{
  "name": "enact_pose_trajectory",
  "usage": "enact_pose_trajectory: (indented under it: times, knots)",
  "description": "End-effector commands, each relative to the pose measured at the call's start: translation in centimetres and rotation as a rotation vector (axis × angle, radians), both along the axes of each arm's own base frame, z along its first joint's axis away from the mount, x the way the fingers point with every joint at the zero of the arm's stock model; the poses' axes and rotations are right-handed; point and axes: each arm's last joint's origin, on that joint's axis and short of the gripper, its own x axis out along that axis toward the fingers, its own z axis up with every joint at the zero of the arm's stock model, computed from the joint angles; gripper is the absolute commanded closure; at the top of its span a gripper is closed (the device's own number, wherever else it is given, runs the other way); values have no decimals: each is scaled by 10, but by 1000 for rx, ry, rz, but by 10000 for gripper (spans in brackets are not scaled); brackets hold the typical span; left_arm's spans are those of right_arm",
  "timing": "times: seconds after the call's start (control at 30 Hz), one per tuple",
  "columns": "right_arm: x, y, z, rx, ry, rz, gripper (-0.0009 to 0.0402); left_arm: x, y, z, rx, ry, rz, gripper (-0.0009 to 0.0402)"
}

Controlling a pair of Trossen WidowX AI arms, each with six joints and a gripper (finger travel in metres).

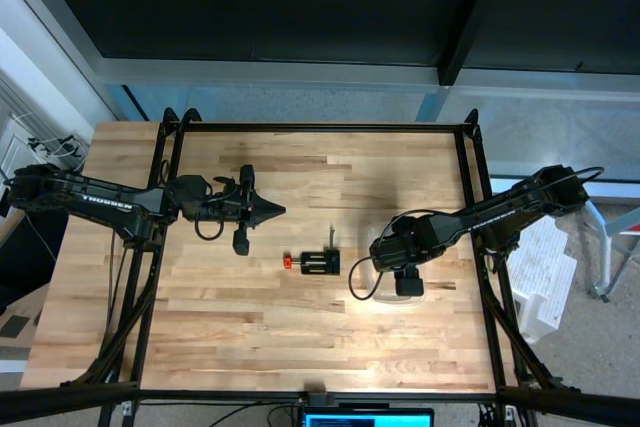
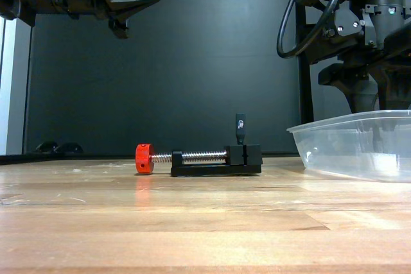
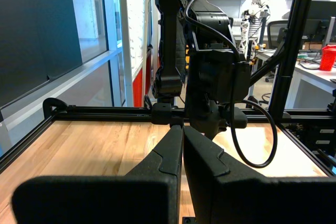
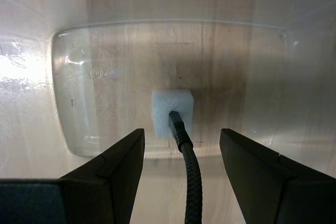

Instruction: Pick the USB-C connector and install on taskboard

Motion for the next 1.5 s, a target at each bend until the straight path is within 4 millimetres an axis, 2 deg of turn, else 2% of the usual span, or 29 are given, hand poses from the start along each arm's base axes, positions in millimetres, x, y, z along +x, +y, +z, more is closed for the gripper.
enact_pose_trajectory:
  times: [0.03,0.3,0.7,1.07,1.33,1.5]
  knots:
    - [-2,0,-3,-3,6,2,198,0,0,0,0,0,0,393]
    - [-2,-1,-10,3,-13,2,210,0,0,0,0,0,0,393]
    - [-2,-1,-10,0,-19,-5,235,0,0,0,0,0,0,393]
    - [-1,0,3,2,-25,-5,232,0,0,0,0,0,0,393]
    - [3,0,20,-5,-16,-1,217,0,0,0,0,0,0,393]
    - [4,1,20,-4,-14,-2,215,0,0,0,0,0,0,393]
